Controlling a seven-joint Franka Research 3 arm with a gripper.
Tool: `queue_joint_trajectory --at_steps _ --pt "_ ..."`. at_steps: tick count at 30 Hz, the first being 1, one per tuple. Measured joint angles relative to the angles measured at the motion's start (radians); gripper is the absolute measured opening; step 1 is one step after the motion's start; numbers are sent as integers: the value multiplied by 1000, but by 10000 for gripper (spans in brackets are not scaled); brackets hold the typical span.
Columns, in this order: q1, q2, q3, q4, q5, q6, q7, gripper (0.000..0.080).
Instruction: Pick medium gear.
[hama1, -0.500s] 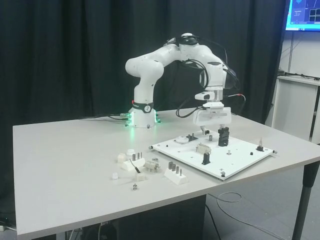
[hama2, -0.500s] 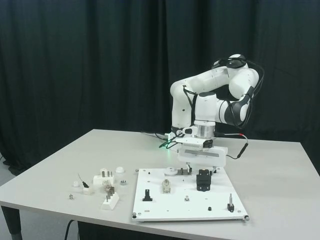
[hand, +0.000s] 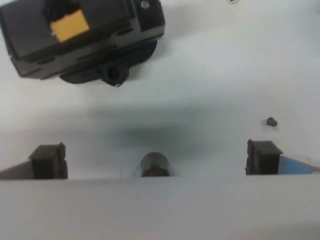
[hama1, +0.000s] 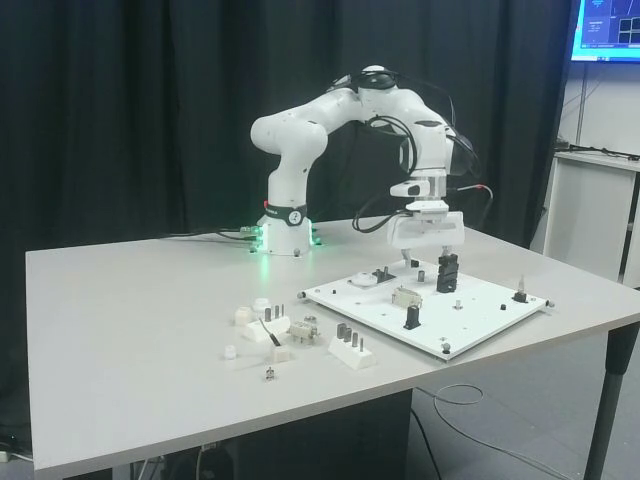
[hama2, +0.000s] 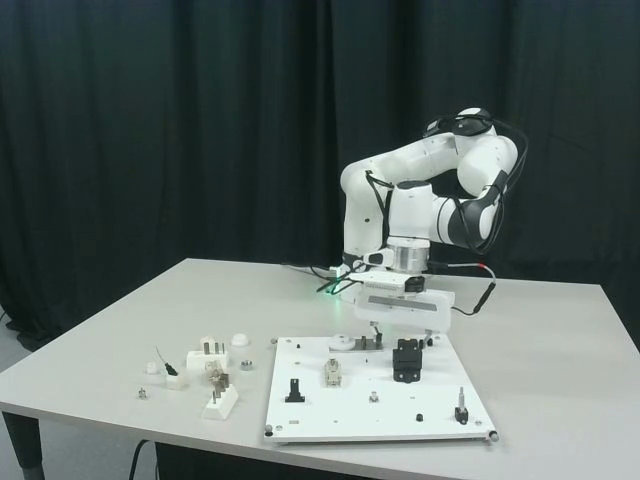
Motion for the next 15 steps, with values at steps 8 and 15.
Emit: queue_joint_trajectory --at_steps 8,15 --pt "-4 0 -11 0 -3 0 0 800" --pt "-14 0 -17 3 -8 0 -2 800"
